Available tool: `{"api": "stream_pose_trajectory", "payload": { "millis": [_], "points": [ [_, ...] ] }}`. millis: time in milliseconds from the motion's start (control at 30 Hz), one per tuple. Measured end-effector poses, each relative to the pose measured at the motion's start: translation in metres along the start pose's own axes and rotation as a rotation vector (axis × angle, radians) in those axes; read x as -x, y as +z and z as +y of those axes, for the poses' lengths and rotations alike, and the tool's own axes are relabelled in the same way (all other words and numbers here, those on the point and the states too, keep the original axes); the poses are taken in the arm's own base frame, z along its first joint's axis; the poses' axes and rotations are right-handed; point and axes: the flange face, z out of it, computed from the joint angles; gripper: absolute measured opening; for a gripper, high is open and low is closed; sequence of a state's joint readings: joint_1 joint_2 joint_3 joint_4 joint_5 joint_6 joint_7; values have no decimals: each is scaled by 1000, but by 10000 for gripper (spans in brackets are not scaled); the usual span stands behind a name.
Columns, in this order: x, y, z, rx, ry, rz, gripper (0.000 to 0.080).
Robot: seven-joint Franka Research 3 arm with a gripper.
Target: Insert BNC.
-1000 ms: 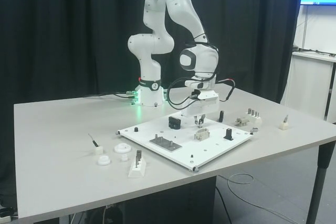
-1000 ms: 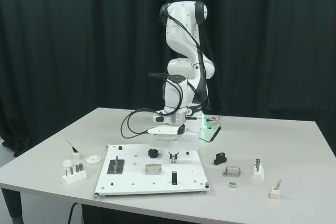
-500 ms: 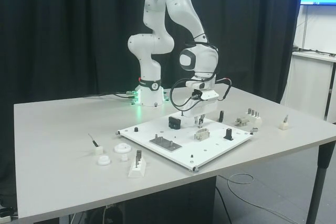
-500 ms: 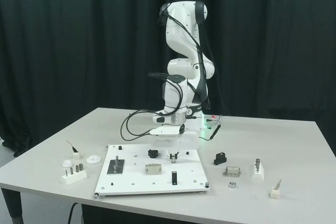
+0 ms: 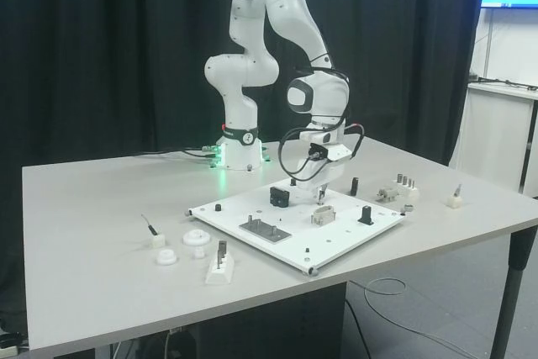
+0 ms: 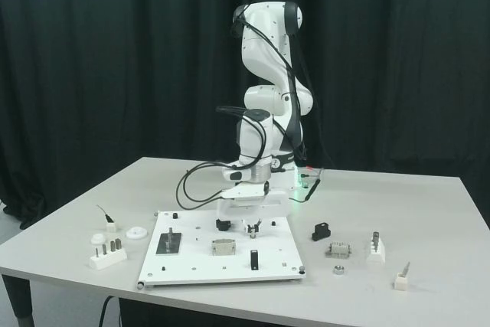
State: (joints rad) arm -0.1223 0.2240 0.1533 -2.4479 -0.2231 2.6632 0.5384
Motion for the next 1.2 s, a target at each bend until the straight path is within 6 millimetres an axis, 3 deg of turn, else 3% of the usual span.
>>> {"api": "stream_pose_trajectory", "payload": {
  "millis": [1200],
  "points": [
    [-2,1,3,-12,-229,-9,124]
  ]
}}
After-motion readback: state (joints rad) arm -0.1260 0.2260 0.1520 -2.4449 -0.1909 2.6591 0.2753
